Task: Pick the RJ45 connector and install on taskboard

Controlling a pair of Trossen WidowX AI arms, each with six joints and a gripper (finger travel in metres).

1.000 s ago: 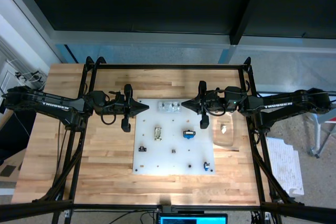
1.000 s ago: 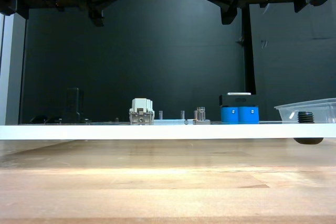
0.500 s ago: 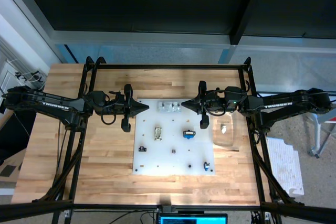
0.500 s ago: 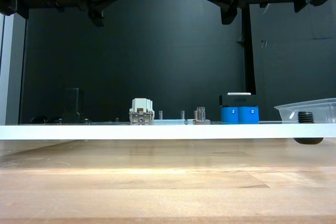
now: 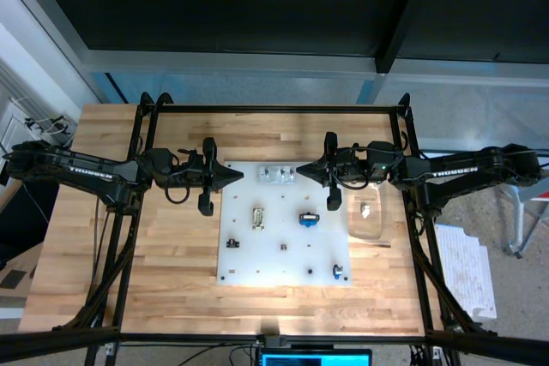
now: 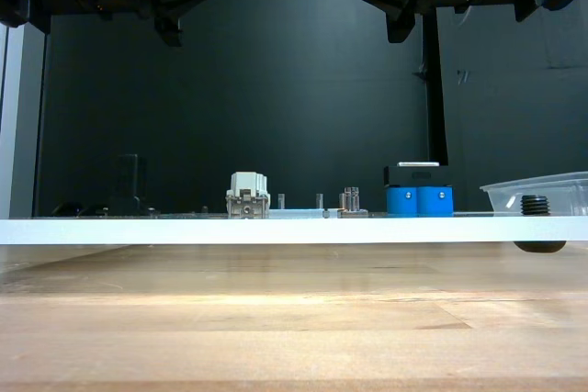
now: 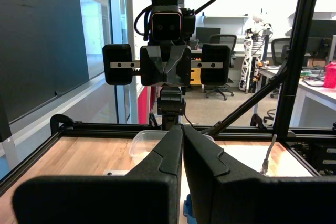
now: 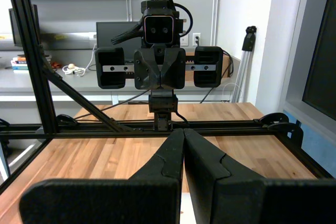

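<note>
The small blue jack (image 5: 340, 273) sits at the near right corner of the white board (image 5: 257, 267), and a grey piece seems to cover its top. In the left wrist view a thin grey cable (image 7: 268, 156) stands up from the board on that side, so the connector looks seated in the jack. The clear tray (image 5: 367, 231) holds only the pale white block (image 5: 366, 210), with nothing dark on it. My left gripper (image 5: 240, 176) hangs shut and empty high over the board's far left edge. My right gripper (image 5: 299, 170) hangs shut and empty over the board's far side, facing it.
Other fittings stand on the board: a grey-white block (image 5: 257, 217), a blue part (image 5: 308, 219) and a metal piece (image 5: 277, 175) at the far edge. The black frame (image 5: 274, 110) rings the wooden table (image 5: 171, 263). A screen (image 5: 314, 357) sits at the near edge.
</note>
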